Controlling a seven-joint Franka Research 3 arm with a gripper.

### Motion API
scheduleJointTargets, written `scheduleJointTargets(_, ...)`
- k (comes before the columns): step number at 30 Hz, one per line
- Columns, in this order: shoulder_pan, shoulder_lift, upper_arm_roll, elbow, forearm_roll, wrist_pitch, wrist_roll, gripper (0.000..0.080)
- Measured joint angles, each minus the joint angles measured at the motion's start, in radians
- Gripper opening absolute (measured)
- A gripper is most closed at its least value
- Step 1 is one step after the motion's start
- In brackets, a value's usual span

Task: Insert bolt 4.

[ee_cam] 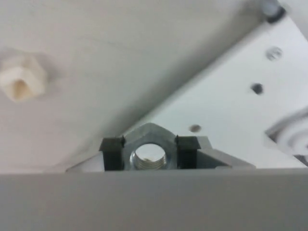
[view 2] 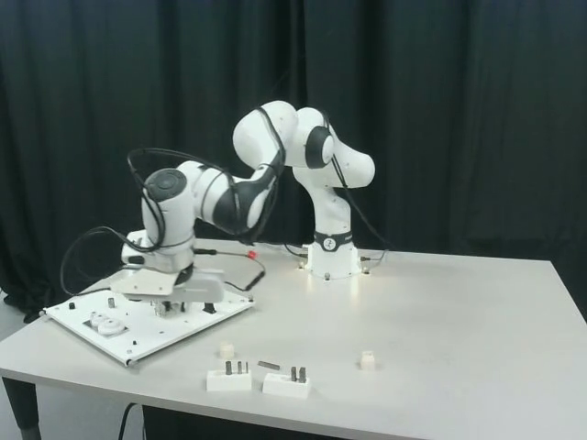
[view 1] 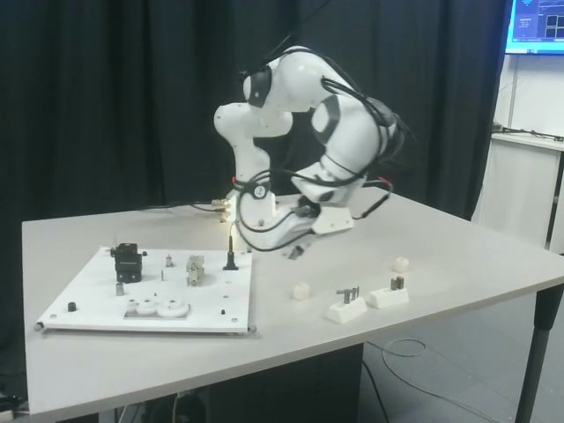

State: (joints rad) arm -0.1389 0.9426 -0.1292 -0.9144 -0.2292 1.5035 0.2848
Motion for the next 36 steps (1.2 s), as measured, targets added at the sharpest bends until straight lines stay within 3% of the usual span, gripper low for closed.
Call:
scheduleJointTargets(19, -0.138, -0.007, -0.07, -0.006, 0.018, 0.045, -0.215, 0.0225)
scheduleJointTargets(30, -0.192, -0.007, -0.174, -0.032, 0.086, 0.125, -0.363, 0.0225)
scheduleJointTargets(36, -0.234, -0.007, -0.213, -0.046, 0.113, 0.183, -0.437, 0.0225)
